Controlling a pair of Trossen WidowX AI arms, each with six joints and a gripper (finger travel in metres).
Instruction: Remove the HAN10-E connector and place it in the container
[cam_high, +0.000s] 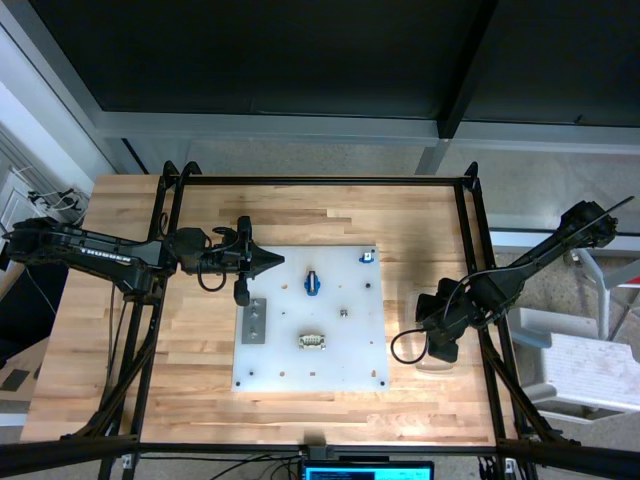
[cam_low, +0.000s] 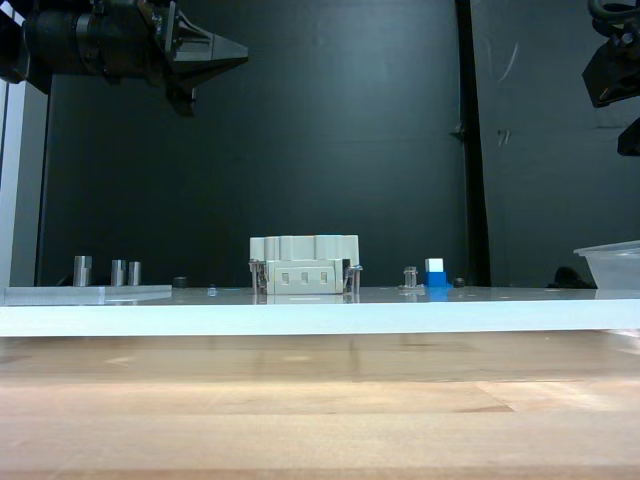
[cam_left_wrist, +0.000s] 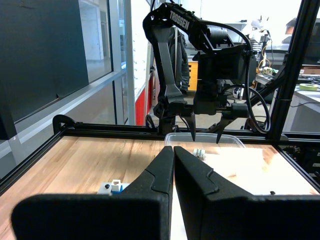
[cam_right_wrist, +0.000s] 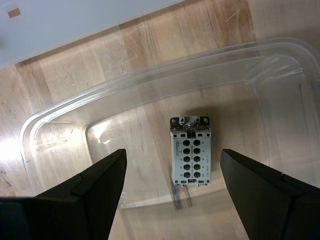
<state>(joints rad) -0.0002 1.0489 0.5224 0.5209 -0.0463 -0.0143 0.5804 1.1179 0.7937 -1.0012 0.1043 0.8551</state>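
Observation:
The HAN10-E connector, a grey block with rows of holes and a metal end, lies flat on the floor of the clear container. My right gripper hangs open straight above it, its fingers apart on either side and touching nothing. From above, this gripper covers most of the container just off the board's right edge. The left wrist view shows the connector inside the tub. My left gripper is shut and empty, held high over the board's left edge.
The white board carries a blue upright part, a grey block with round holes, a beige-grey housing and a small blue-white piece. Black frame rails ring the table.

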